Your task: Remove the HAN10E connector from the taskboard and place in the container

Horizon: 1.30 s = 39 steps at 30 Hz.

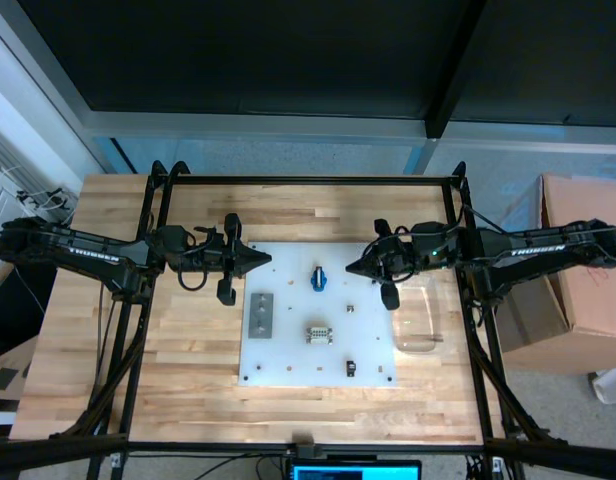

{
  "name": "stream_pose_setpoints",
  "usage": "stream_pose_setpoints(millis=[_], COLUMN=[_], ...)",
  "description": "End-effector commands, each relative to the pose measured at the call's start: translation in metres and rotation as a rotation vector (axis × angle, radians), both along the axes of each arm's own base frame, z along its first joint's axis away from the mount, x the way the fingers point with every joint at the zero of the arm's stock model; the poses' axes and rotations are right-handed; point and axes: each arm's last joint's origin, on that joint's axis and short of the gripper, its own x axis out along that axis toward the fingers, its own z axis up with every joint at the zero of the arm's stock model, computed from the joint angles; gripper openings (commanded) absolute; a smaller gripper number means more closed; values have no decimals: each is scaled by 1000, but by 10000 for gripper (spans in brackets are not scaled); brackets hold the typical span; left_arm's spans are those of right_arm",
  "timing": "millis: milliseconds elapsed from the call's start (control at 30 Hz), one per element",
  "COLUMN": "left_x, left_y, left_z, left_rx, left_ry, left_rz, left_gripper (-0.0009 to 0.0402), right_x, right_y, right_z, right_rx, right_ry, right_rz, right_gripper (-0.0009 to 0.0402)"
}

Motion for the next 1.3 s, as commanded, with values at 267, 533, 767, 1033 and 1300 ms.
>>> stream_pose_setpoints(millis=[267, 533, 767, 1033, 1300], left_x=[0, 0, 0, 0, 0], left_y=[0, 0, 0, 0, 0], left_z=[0, 0, 0, 0, 0], left_rx=[0, 0, 0, 0, 0], left_ry=[0, 0, 0, 1, 1], left_rz=[0, 0, 0, 0, 0], left_gripper=[0, 0, 0, 0, 0], right_x=[23, 47, 66, 87, 103], right_y=[32, 49, 57, 65, 72], right_z=[20, 34, 43, 44, 31], right_rx=[-31, -77, -105, -131, -152], right_ry=[260, 431, 571, 687, 774], right_rz=[63, 109, 118, 124, 131], right_gripper=[0, 0, 14, 75, 160])
